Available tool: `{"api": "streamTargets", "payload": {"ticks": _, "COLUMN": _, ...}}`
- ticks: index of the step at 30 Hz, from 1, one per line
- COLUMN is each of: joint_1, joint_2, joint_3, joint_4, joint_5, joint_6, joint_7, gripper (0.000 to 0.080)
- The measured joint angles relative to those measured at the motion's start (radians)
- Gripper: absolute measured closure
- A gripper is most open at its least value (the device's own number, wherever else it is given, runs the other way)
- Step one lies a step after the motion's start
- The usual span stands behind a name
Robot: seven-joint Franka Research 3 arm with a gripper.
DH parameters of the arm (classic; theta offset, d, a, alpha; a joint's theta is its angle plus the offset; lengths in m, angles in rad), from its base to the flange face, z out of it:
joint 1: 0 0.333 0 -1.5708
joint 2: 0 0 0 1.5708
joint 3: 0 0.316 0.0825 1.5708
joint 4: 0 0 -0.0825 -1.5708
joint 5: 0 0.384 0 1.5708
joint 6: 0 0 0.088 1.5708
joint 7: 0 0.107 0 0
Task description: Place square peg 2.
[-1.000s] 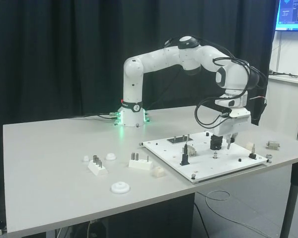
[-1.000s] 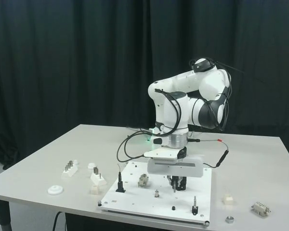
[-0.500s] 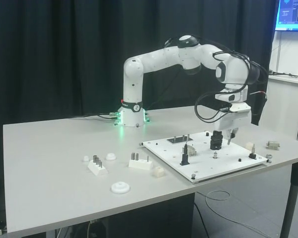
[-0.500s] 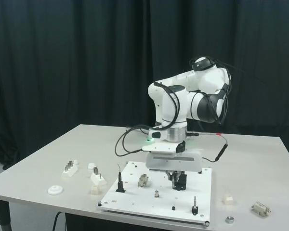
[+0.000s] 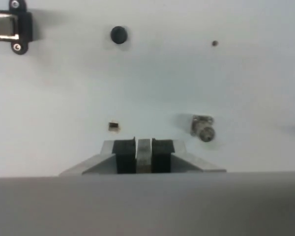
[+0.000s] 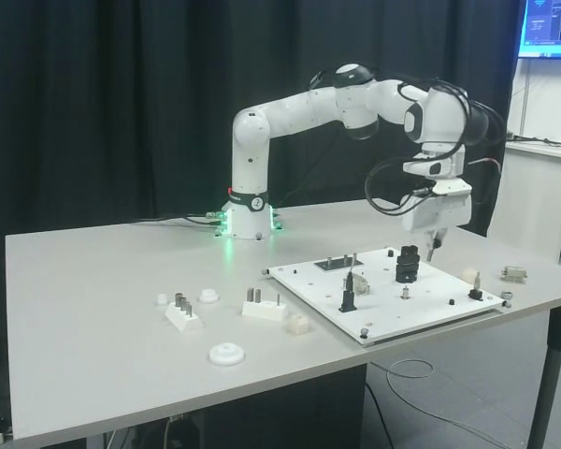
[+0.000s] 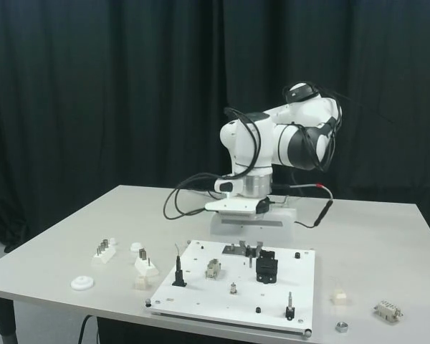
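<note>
A: Bench (image 6: 93,271) from the left, what do you see?

B: You have small white holders (image 6: 182,311) at the left. The white board (image 6: 383,309) lies to their right. The white arm (image 6: 290,108) reaches over that board.

A: And the claw?

B: Your claw (image 5: 144,156) is closed on the square peg (image 5: 144,153). You can see the grey peg pinched between the black pads (image 5: 124,156). It hangs clear above the board, near a small square hole (image 5: 114,126).

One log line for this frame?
end effector: shut on square peg | position: above white board | square hole: empty
</note>
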State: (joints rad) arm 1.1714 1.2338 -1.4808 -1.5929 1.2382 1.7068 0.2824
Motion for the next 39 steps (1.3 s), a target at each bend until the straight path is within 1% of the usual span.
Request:
{"api": "streamTargets", "payload": {"ticks": 5, "joint_1": -0.014, "joint_2": 0.0, "joint_3": -0.034, "joint_4": 0.0, "joint_5": -0.003, "joint_6": -0.029, "joint_7": -0.032, "gripper": 0.0738}}
{"api": "streamTargets", "payload": {"ticks": 12, "joint_1": -0.042, "joint_2": 0.0, "joint_3": -0.078, "joint_4": 0.0, "joint_5": -0.019, "joint_6": -0.08, "joint_7": -0.124, "gripper": 0.0738}}
{"api": "streamTargets", "payload": {"ticks": 18, "joint_1": -0.072, "joint_2": 0.0, "joint_3": -0.107, "joint_4": -0.002, "joint_5": -0.048, "joint_6": -0.128, "joint_7": -0.24, "gripper": 0.0738}}
{"api": "streamTargets", "payload": {"ticks": 22, "joint_1": -0.095, "joint_2": 0.0, "joint_3": -0.119, "joint_4": -0.006, "joint_5": -0.068, "joint_6": -0.148, "joint_7": -0.323, "gripper": 0.0738}}
{"api": "streamTargets", "payload": {"ticks": 26, "joint_1": -0.115, "joint_2": 0.0, "joint_3": -0.125, "joint_4": -0.018, "joint_5": -0.08, "joint_6": -0.152, "joint_7": -0.409, "gripper": 0.0738}}
{"api": "streamTargets", "payload": {"ticks": 30, "joint_1": -0.132, "joint_2": 0.003, "joint_3": -0.128, "joint_4": -0.043, "joint_5": -0.085, "joint_6": -0.15, "joint_7": -0.51, "gripper": 0.0738}}
{"api": "streamTargets", "payload": {"ticks": 35, "joint_1": -0.148, "joint_2": 0.009, "joint_3": -0.128, "joint_4": -0.079, "joint_5": -0.084, "joint_6": -0.128, "joint_7": -0.614, "gripper": 0.0738}}
{"api": "streamTargets", "payload": {"ticks": 39, "joint_1": -0.16, "joint_2": 0.017, "joint_3": -0.127, "joint_4": -0.11, "joint_5": -0.074, "joint_6": -0.104, "joint_7": -0.689, "gripper": 0.0738}}
